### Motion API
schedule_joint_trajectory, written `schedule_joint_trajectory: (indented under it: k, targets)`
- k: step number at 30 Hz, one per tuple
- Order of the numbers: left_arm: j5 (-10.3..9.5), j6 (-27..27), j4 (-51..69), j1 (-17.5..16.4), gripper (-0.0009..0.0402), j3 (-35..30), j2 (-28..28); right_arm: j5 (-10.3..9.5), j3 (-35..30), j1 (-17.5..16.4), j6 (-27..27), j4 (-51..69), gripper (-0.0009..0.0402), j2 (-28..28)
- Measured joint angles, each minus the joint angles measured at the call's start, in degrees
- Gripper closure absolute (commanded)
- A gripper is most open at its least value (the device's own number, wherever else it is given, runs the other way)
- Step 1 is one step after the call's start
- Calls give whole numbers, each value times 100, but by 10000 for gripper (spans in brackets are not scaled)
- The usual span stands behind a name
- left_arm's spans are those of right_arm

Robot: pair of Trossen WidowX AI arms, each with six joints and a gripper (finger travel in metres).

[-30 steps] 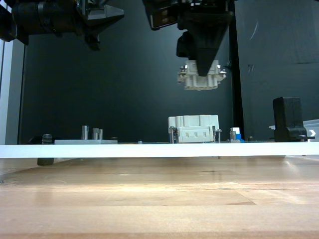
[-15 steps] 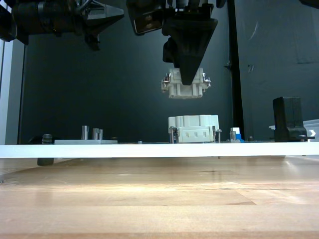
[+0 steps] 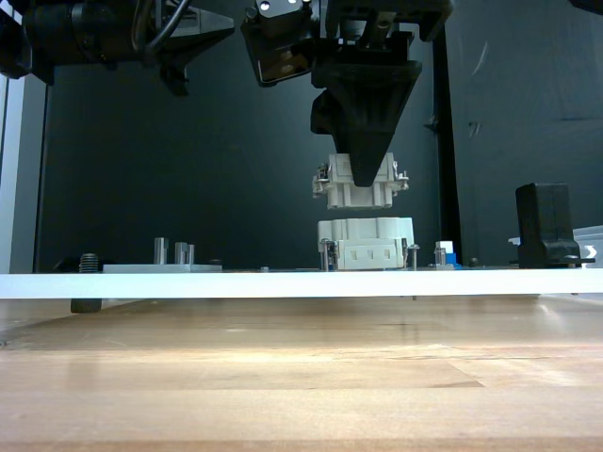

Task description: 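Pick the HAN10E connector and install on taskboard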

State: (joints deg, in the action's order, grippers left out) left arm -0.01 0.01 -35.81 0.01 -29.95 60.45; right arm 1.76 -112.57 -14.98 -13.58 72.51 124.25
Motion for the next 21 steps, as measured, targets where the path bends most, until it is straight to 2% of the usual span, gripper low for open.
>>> schedule_joint_trajectory:
  k: [21]
  targets:
    - [-2,-2,0,0,392,2,0,17,116,-2,105,-66,299,-2]
